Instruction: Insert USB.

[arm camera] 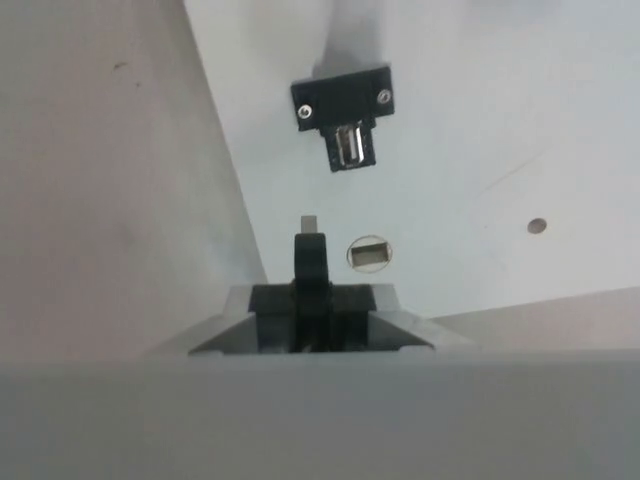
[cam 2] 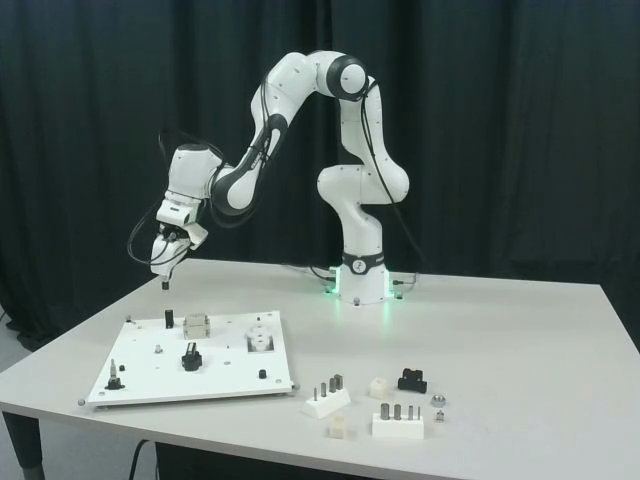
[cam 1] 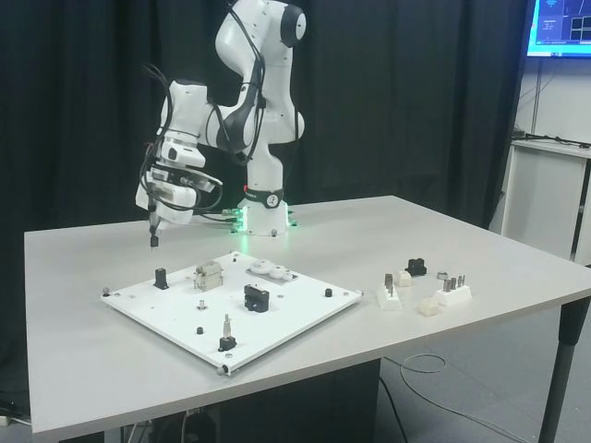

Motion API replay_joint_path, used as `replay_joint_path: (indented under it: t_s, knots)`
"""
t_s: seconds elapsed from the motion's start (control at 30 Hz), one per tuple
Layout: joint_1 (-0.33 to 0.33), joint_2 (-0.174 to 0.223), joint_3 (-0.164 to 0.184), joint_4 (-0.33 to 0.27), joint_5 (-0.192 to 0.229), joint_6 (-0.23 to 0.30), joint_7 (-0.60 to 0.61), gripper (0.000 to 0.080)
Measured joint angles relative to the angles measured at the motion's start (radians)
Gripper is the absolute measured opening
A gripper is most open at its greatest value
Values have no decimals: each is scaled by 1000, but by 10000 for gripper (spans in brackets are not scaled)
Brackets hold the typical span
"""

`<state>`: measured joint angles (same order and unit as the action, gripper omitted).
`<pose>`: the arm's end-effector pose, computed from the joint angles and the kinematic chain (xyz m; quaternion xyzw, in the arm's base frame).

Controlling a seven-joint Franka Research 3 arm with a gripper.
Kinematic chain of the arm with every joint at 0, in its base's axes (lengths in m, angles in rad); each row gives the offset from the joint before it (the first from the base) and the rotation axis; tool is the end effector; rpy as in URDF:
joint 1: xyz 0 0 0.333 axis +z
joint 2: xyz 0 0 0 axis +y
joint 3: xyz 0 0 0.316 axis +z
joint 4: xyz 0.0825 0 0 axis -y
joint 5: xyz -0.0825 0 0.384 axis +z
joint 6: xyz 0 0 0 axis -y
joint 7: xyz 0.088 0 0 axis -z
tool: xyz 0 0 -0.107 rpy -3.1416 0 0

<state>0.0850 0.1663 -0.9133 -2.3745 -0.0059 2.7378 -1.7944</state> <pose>0.3578 -0.3894 0.3072 0.8693 0.4722 -0.0306 0.1426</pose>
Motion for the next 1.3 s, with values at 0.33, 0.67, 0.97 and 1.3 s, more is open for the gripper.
replay_joint_path:
  t_s: [0.33, 0.67, 0.97, 1.3]
  knots:
    - [0, 2, 15, -4, 39, 2, -22, 64]
    - [0, 28, 27, -4, 39, 19, -64, 64]
    - [0, 56, 28, -4, 39, 45, -69, 64]
    - [0, 68, 29, -4, 39, 60, -90, 64]
